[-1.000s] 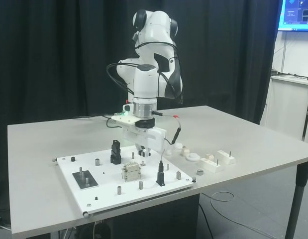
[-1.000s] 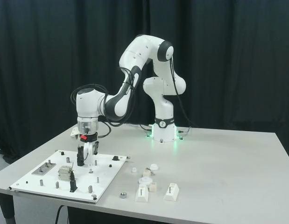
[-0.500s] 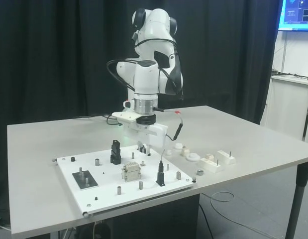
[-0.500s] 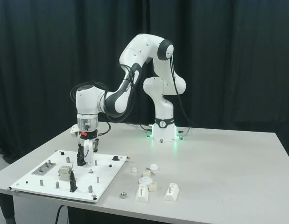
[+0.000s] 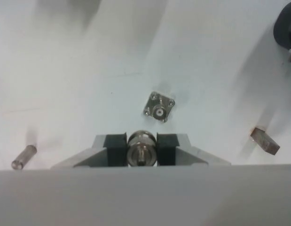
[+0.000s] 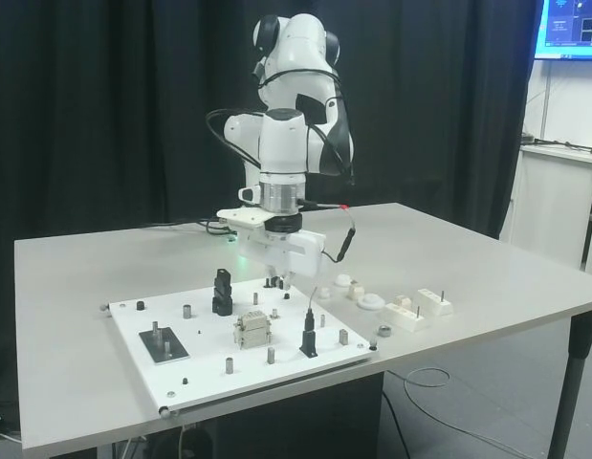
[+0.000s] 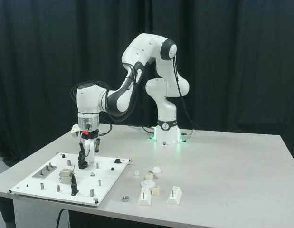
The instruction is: Pick BNC.
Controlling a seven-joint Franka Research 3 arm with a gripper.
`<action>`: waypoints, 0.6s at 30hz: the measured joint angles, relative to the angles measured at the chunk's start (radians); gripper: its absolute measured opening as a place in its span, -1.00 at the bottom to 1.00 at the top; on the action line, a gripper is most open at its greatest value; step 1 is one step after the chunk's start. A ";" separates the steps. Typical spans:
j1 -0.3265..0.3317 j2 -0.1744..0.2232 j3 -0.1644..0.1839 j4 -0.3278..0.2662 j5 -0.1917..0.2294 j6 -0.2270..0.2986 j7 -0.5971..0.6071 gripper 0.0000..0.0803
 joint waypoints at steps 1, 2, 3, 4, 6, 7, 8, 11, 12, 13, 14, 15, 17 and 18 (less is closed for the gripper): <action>0.000 0.000 0.000 0.002 -0.002 -0.004 0.000 -0.68; 0.000 0.000 -0.001 0.004 -0.003 -0.007 0.000 -0.68; 0.000 0.000 -0.001 0.006 -0.004 -0.010 0.000 -0.68; 0.000 -0.001 -0.001 0.008 -0.004 -0.011 0.000 -0.68; 0.000 -0.001 -0.001 0.010 -0.005 -0.013 0.000 -0.68; 0.000 -0.001 -0.002 0.011 -0.005 -0.014 0.000 -0.68; 0.000 -0.001 -0.002 0.012 -0.005 -0.015 0.000 -0.68; 0.000 -0.001 -0.002 0.013 -0.005 -0.017 0.000 -0.68; 0.000 -0.001 -0.003 0.013 -0.005 -0.017 0.000 -0.68; 0.000 -0.001 -0.003 0.013 -0.005 -0.018 0.000 -0.68; 0.000 -0.001 -0.003 0.013 -0.005 -0.018 0.000 -0.68; 0.000 -0.001 -0.003 0.014 -0.005 -0.018 0.000 -0.68; 0.000 -0.001 -0.003 0.014 -0.005 -0.018 0.000 -0.68; 0.000 -0.001 -0.003 0.014 -0.005 -0.018 0.000 -0.68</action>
